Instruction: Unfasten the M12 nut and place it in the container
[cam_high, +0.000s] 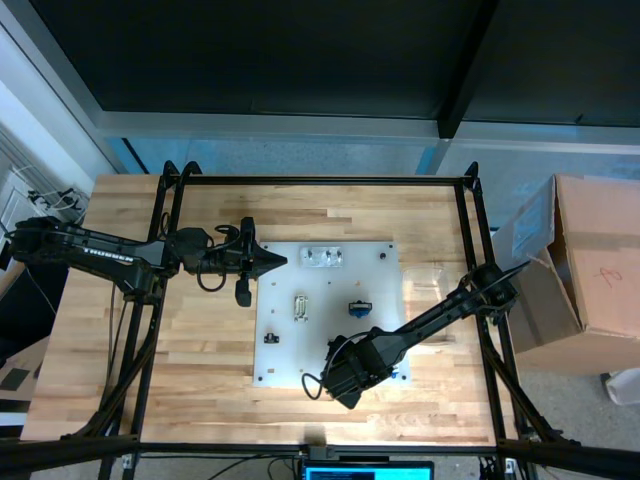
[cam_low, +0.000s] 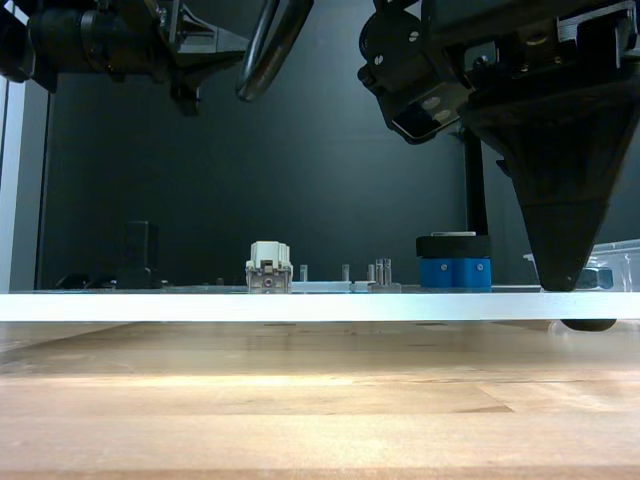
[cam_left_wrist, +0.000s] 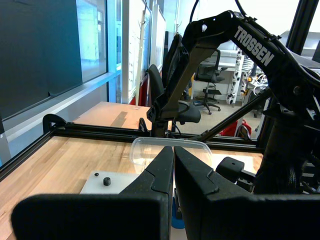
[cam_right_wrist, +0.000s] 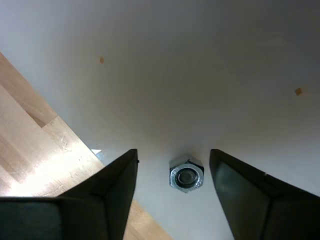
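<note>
We found the left gripper (cam_high: 282, 261) clenched empty over the far left edge of the white board (cam_high: 285, 355), while the right gripper (cam_right_wrist: 174, 155) hung released, fingers (cam_right_wrist: 115, 185) flanking but not touching the silver nut (cam_right_wrist: 186, 167) on its stud (cam_right_wrist: 186, 177).

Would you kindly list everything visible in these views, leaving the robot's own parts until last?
M12 nut: one, silver, seemingly on its stud, between the right jaws, untouched.
container: one, clear, beside the board's right edge.
white board: one, mid-table.
blue block: one, black-topped, on the board.
connector: one, cream, on the board.
cardboard box: one, brown, right of the table.
table: one, wooden.
left gripper: jaws shut, raised by the board's far left corner.
right gripper: jaws open, down over the nut.
</note>
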